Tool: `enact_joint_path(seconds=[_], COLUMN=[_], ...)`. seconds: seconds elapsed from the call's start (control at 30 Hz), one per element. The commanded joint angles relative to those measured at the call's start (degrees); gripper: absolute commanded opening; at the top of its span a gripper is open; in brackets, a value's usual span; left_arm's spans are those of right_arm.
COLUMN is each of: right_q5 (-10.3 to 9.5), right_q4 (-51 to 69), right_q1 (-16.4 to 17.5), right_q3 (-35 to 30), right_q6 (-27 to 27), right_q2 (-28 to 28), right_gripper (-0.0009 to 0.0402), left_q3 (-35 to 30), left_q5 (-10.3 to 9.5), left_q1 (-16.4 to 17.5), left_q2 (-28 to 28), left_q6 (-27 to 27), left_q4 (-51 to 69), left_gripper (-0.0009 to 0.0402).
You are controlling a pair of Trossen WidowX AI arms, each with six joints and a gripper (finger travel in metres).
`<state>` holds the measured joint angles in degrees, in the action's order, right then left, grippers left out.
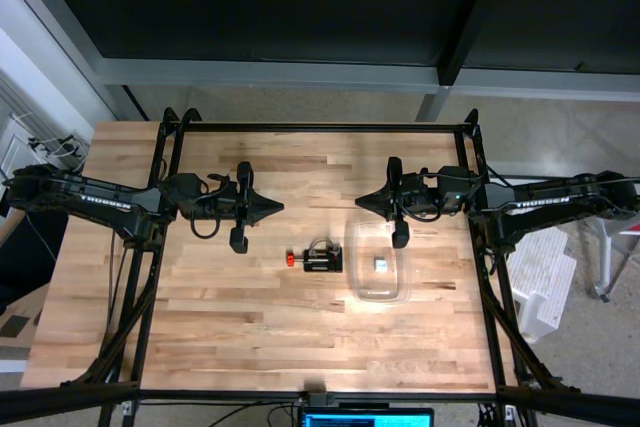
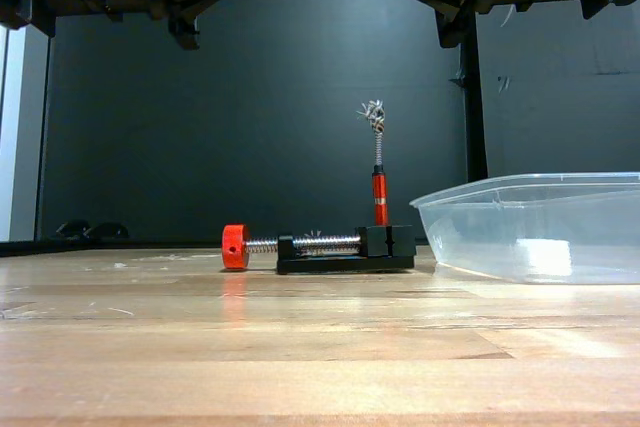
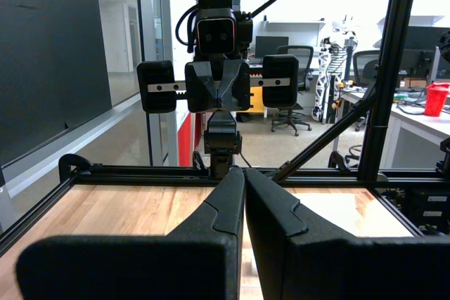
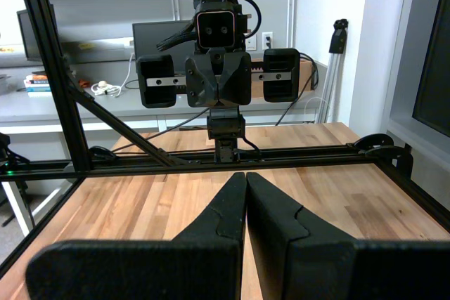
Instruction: Remove the RCA connector from the receptacle and place in the container
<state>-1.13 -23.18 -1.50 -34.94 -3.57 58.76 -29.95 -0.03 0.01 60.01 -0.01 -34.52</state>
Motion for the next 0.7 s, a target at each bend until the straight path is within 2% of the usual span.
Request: enact_joint_path(seconds=[0.03,0.6,0.7], right_q5=[0.02,0.02,0.0], right_q4=[0.0,0.0,0.0], right_q1=[0.0,0.0,0.0], right_q3=[0.0,0.0,0.0], right_q6=[0.0,0.0,-2.8], right_q2=[0.0,0.0,0.1], right_gripper=[0.0,0.0,0.0], left_q3=[0.0,0.0,0.0], left_q5=[0.0,0.0,0.0], left_q1=[0.0,0.0,0.0], left_q2=[0.0,0.0,0.0], left_q6=[0.0,0.0,0.0], left_q4=[0.0,0.0,0.0], left_gripper=[0.0,0.0,0.0])
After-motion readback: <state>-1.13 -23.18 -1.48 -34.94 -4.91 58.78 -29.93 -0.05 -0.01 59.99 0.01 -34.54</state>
